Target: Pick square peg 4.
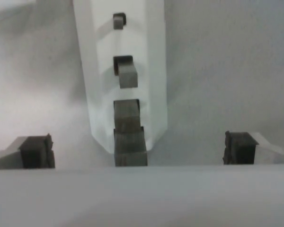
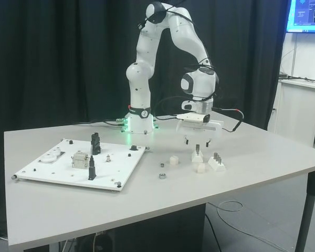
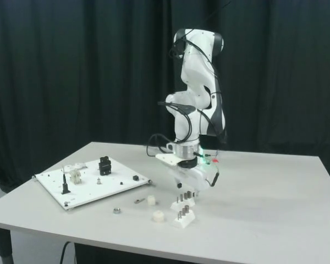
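A narrow white peg holder (image 1: 154,94) carries a row of several grey square pegs. The peg at the end of the row (image 1: 130,147) stands between my fingers, with a gap on each side. My gripper (image 1: 137,150) is open, and its black fingertips (image 1: 36,151) are apart from the peg. In the first room view the gripper (image 2: 196,142) hangs just over the holder (image 2: 198,156) on the grey table. The second room view shows the gripper (image 3: 182,185) above the same holder (image 3: 185,203).
A second white holder with pegs (image 2: 217,164) (image 3: 182,218) lies close beside the first. Two small white blocks (image 2: 174,160) (image 2: 199,167) and a nut (image 2: 161,175) lie nearby. A white board with fixtures (image 2: 52,173) (image 3: 88,190) sits to the left.
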Available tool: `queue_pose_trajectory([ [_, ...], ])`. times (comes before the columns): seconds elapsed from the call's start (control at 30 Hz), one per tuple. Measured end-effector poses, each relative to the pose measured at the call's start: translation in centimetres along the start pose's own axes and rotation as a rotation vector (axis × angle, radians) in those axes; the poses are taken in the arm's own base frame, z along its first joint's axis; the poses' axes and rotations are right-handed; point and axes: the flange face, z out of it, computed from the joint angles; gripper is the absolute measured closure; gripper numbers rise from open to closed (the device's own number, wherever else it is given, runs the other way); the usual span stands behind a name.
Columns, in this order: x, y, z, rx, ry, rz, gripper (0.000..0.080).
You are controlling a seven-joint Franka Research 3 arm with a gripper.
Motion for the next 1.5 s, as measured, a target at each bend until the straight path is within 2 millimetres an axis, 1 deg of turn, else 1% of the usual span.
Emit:
queue_pose_trajectory([
  [0.43,-0.6,0.5,1.3,-0.002,-0.003,0.0,0.0003],
  [0.7,-0.5,0.3,1.6,0.017,-0.007,0.024,0.0003],
  [0.73,-0.5,0.3,1.6,0.022,-0.007,0.031,0.0104],
  [0.9,-0.2,0.0,1.5,0.041,-0.008,0.048,0.0104],
  [0.93,-0.2,0.0,1.4,0.043,-0.009,0.049,0.0294],
  [1.2,-0.1,-0.1,1.3,0.05,-0.01,0.052,0.0294],
  [1.23,-0.1,-0.1,1.3,0.05,-0.01,0.052,0.0602],
  [1.4,-0.1,-0.1,1.3,0.05,-0.01,0.052,0.0602],
  [1.43,-0.1,-0.1,1.3,0.05,-0.01,0.051,0.0648],
  [1.5,-0.1,-0.1,1.3,0.049,-0.01,0.051,0.0648],
])
